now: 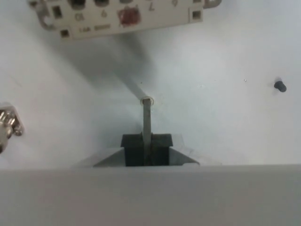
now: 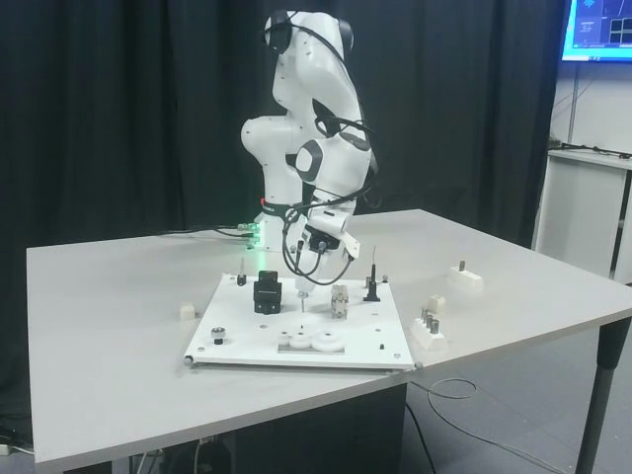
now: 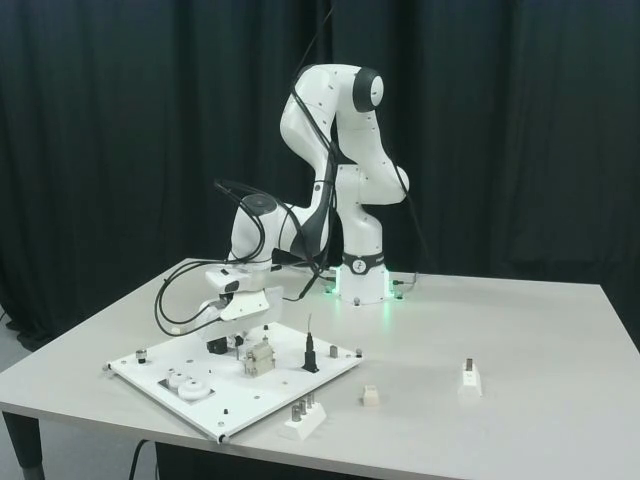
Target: Insert square peg 1.
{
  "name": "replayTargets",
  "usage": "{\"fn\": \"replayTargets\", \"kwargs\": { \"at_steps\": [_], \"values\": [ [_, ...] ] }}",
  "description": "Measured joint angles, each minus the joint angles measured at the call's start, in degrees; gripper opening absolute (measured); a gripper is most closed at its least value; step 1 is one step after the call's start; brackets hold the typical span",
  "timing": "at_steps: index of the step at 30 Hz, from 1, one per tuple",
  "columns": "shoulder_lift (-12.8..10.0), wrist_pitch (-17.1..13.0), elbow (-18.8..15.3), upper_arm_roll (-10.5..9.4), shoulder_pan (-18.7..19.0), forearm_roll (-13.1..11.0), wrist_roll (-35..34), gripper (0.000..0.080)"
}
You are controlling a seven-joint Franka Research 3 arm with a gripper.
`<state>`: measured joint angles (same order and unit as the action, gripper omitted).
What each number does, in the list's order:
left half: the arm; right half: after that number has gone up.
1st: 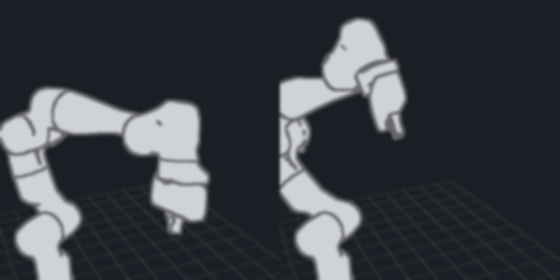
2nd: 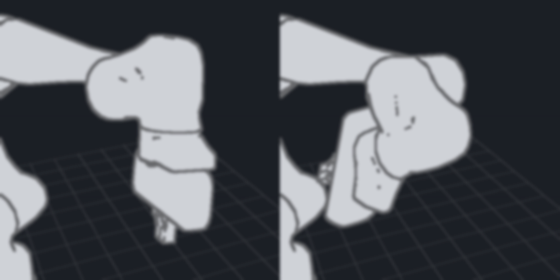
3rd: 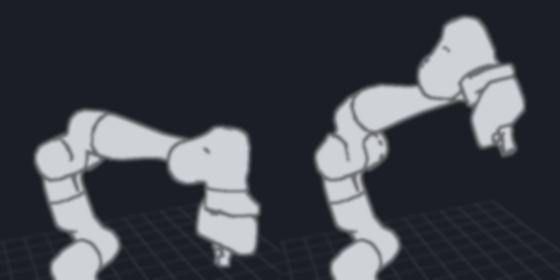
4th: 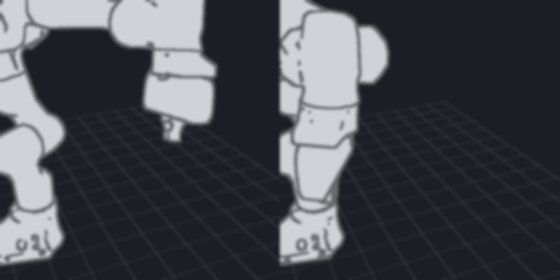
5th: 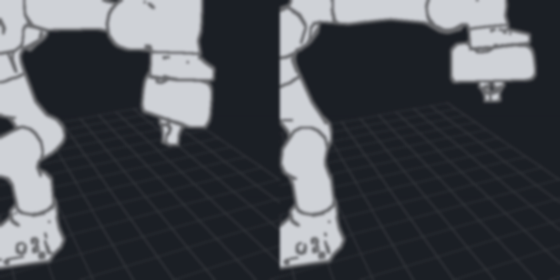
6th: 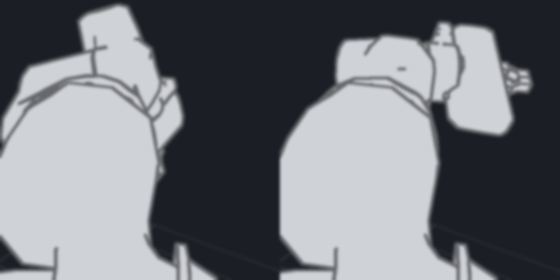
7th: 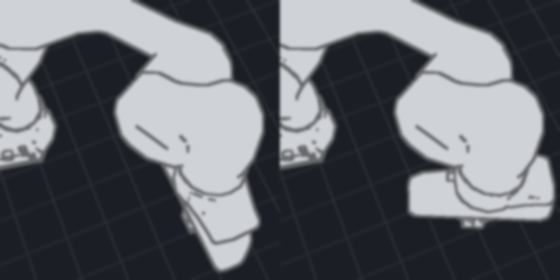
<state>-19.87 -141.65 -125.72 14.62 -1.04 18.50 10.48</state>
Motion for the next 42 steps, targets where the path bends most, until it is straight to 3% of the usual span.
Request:
{"fn": "replayTargets", "kwargs": {
  "at_steps": [27, 42],
  "values": [
    [0.04, -0.22, -0.07, -0.01, 0.47, 0.29, 0.82, 0.0031],
    [0.05, -0.21, -0.08, 0.02, 0.47, 0.22, -4.73, 0.0031]
  ]
}}
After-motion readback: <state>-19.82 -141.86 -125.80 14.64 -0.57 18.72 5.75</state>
